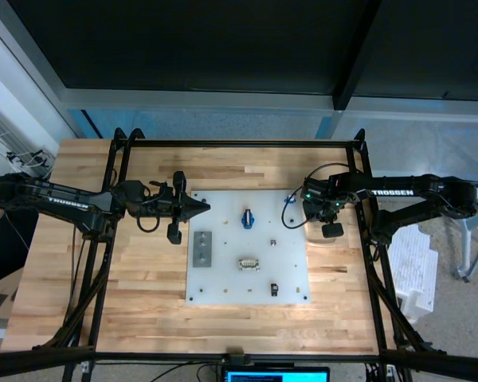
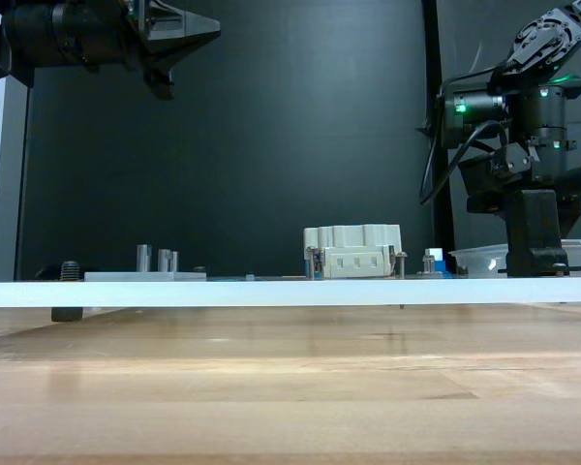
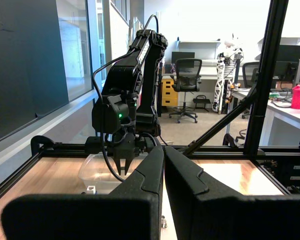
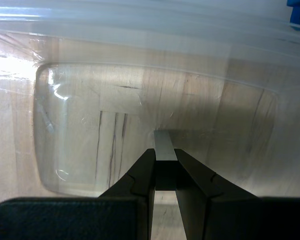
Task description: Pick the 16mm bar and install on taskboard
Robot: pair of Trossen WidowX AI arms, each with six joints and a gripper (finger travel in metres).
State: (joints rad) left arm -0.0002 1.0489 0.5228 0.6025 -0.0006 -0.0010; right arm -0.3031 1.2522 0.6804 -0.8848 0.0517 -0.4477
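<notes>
Grey 16mm bar [image 4: 162, 140], clamped in the right gripper [image 4: 164, 155] inside the clear tray [image 4: 45, 125], looks grasped and next needs lifting toward the two-hole block [image 1: 201, 248] on the taskboard [image 1: 239, 288], while the left gripper [image 1: 203, 205], jaws together, hangs over its left edge.

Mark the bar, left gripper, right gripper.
bar [image 4: 163, 141], right wrist view, exposed end beyond fingertips.
right gripper [image 4: 164, 156], right wrist view, between fingertips clamping the bar, over clear tray [image 4: 75, 125].
left gripper [image 3: 163, 148], left wrist view, shut fingertips, raised over taskboard [image 1: 223, 270] edge.
</notes>
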